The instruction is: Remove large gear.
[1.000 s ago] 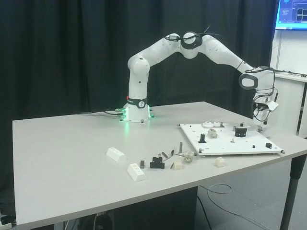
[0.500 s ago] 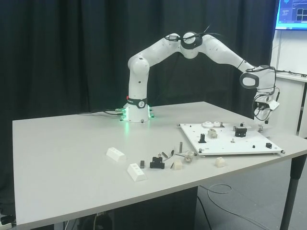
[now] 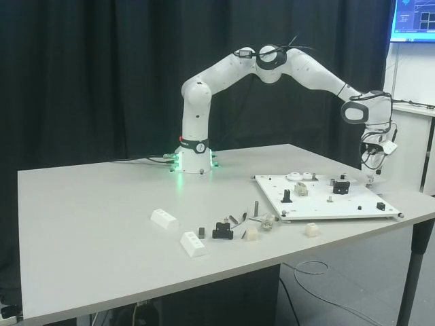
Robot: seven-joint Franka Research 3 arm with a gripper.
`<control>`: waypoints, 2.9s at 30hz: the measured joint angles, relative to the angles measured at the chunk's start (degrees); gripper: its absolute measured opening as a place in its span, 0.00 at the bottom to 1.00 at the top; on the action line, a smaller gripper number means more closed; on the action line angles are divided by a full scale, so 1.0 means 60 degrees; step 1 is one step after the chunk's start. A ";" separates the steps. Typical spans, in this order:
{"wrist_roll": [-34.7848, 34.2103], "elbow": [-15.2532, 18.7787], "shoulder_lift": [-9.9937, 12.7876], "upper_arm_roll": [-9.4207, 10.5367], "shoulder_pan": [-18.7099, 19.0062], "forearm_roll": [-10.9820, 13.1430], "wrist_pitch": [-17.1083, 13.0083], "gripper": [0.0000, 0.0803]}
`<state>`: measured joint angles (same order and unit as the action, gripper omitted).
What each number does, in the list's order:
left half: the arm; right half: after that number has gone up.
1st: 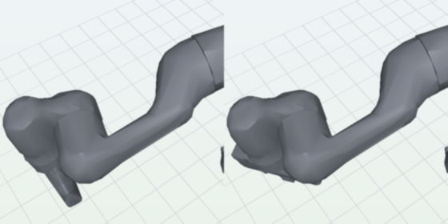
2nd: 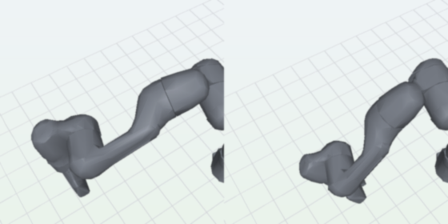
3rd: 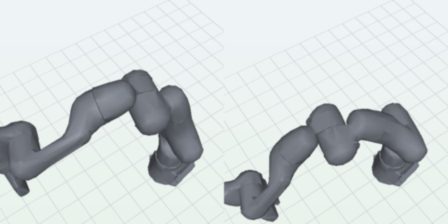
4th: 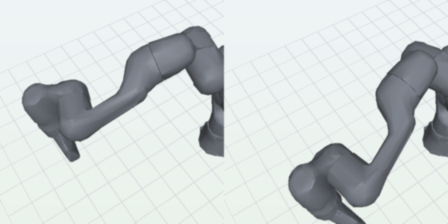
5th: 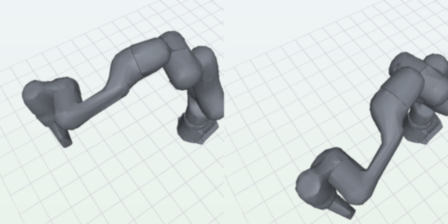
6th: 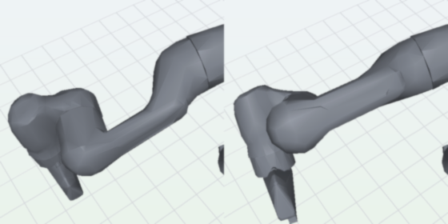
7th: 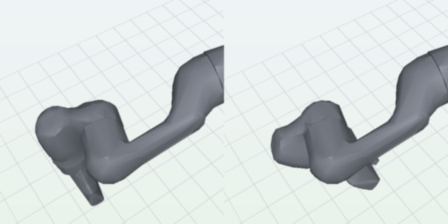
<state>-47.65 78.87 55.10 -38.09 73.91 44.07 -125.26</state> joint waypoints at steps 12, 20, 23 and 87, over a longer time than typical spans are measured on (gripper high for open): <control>0.0000 -0.0181 -0.0028 -0.0222 -0.0009 -0.0117 0.0490 1.00; 0.0010 -0.0321 -0.0052 -0.0424 -0.0001 -0.0216 0.0984 1.00; 0.0010 -0.0369 -0.0093 -0.0491 -0.0001 -0.0353 0.1288 1.00; 0.4330 0.4636 -0.2018 -0.4613 0.3464 -0.2010 0.4830 1.00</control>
<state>-21.67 106.69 43.00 -65.77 94.69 32.01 -96.28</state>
